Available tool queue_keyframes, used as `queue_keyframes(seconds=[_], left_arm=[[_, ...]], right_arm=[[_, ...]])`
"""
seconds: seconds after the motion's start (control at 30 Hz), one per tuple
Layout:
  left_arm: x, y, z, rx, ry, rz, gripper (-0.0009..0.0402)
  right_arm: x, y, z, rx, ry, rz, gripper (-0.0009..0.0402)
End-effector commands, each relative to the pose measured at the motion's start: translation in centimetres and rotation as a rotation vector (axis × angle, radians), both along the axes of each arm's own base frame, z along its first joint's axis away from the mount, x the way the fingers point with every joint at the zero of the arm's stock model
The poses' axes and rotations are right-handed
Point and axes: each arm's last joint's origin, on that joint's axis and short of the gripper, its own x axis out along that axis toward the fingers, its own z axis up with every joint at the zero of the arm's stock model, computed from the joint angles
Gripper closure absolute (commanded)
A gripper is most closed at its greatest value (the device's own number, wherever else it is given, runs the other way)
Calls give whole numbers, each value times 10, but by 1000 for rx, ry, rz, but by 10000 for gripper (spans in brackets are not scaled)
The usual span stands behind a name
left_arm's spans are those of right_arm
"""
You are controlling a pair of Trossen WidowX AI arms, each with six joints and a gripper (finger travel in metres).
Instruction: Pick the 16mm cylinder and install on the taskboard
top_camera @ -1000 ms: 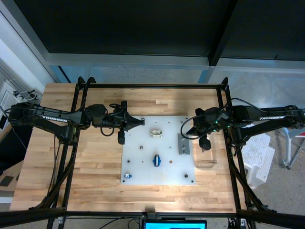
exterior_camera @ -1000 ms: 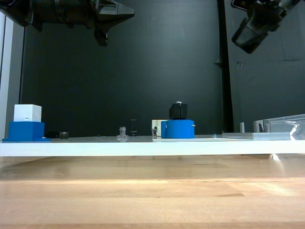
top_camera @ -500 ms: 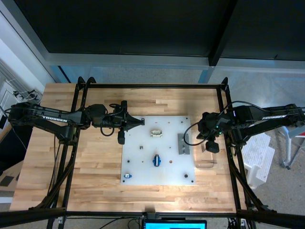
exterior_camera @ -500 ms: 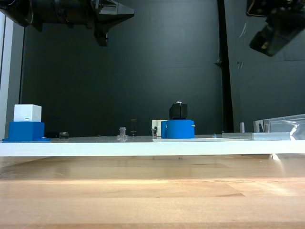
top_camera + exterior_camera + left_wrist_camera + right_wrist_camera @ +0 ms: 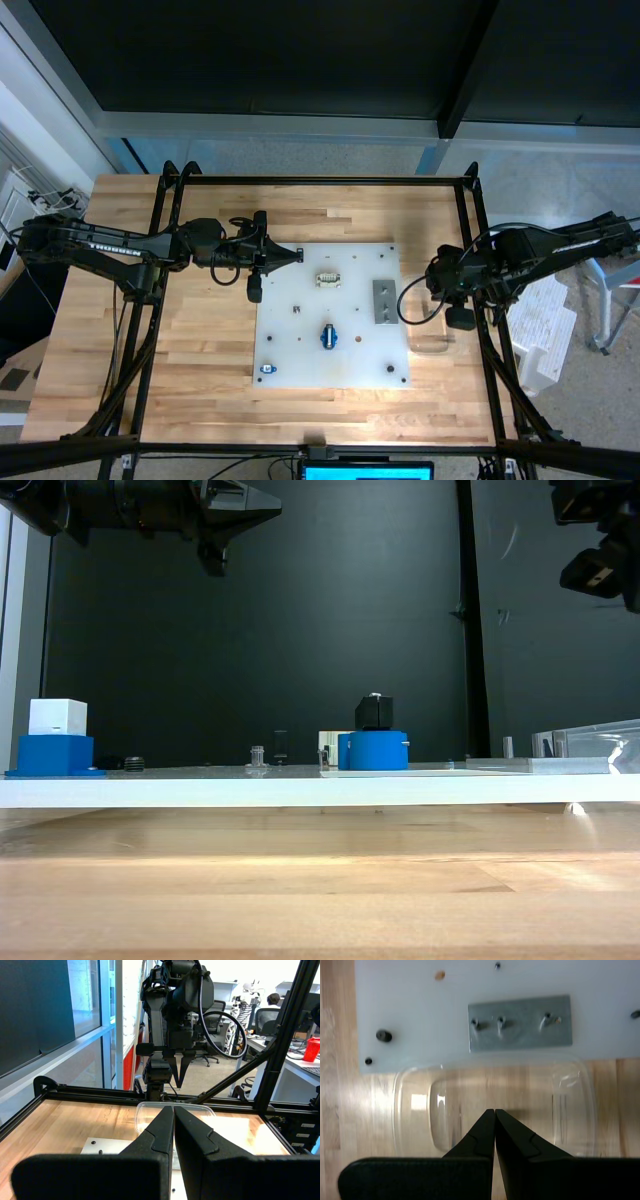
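Hovering over the clear plastic tray (image 5: pixel 560 1110), my right gripper (image 5: pixel 495 1111) points straight down with its two fingers pressed together tip to tip, clenched on nothing that I can see. The tray lies on the wooden table (image 5: pixel 200 340) just beside the right edge of the taskboard (image 5: pixel 300 350).

Just past the tray's rim, on the board, sits the grey metal block (image 5: pixel 520 1035). Three small pegs (image 5: pixel 501 1021) stand on it in a row, apart from one another, each with its long axis upright off the block's face. I cannot tell which of them, if any, is the 16mm cylinder, and I cannot make it out anywhere else.

My left gripper (image 5: pixel 174 1109) is also shut, fingers flush against each other and holding nothing. It hangs high above the far left corner of the taskboard, lying level and pointing inward toward my right arm.

Elsewhere on the board, the beige connector (image 5: pixel 327 279) is near the far edge and the blue part (image 5: pixel 328 337) is near the middle, both well apart from either gripper.

White lettering (image 5: pixel 100 238) runs along my left arm's link, too small to read.
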Motion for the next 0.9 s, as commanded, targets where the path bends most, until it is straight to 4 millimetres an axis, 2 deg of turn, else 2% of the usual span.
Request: queue_keyframes(seconds=[0.03,0.6,0.9], left_arm=[[0,0,0,0,0,0,393],[0,0,0,0,0,0,393],[0,0,0,0,0,0,393]], right_arm=[[-3,0,-1,-4,37,-5,393],[-6,1,-3,-10,62,0,389],[-7,1,-13,-14,104,-21,333]])
